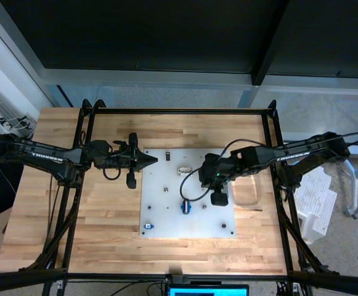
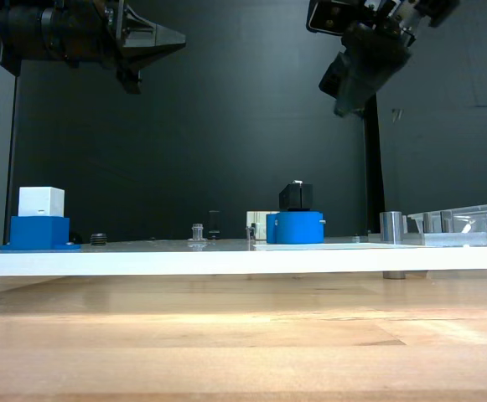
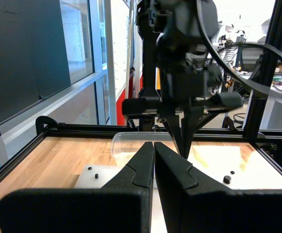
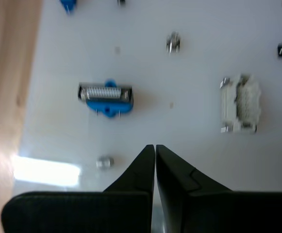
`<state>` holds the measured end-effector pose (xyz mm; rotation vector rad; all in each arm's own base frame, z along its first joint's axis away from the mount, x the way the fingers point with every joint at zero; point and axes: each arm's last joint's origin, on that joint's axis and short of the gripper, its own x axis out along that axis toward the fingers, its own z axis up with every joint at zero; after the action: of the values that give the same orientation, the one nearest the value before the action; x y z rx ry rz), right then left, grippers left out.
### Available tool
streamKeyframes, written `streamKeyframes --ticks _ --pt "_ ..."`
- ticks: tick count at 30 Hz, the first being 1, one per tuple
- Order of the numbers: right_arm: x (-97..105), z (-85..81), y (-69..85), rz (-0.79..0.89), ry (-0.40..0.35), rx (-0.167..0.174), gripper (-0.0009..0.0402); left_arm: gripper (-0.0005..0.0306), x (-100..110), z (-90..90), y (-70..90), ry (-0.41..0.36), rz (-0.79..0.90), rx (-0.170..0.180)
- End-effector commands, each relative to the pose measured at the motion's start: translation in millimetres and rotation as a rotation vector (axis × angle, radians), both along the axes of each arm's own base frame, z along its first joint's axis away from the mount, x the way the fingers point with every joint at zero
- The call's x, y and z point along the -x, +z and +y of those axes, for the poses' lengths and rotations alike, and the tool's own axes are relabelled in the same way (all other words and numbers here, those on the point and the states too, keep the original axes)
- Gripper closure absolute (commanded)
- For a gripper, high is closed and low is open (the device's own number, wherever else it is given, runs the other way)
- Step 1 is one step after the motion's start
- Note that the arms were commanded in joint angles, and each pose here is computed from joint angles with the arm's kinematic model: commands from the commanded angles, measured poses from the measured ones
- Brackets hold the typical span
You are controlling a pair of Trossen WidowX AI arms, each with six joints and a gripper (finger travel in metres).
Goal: Remove the 16mm cylinder and place in the container
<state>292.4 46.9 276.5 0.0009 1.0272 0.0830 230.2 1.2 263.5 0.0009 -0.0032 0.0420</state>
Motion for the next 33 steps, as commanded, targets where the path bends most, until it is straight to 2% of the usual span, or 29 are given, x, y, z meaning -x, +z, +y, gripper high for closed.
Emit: streamKeyframes --ticks 1,4,9,17,26,33 --pt "-4 8.1 -2.3 0.093 0.013 0.038 0.0363 0.03 0 0.0 0.0 0.0 0.0 0.0" --pt "-9 13.7 -4.7 0.159 -0.002 0.041 0.0327 0.03 0 0.0 0.1 0.0 0.0 0.0" --pt "-17 27.2 -9.3 0.21 0.002 0.091 0.0257 0.03 0 0.1 0.0 0.0 0.0 0.0" --pt "-20 39.1 -18.4 0.241 -0.004 0.085 0.0177 0.03 0 0.0 0.0 0.0 0.0 0.0" --pt "-30 53.3 -42.8 0.291 0.011 0.113 0.016 0.03 0 0.0 0.0 0.0 0.0 0.0" --pt "-36 60.8 -59.1 0.316 0.006 0.116 0.016 0.03 0 0.0 0.0 0.0 0.0 0.0"
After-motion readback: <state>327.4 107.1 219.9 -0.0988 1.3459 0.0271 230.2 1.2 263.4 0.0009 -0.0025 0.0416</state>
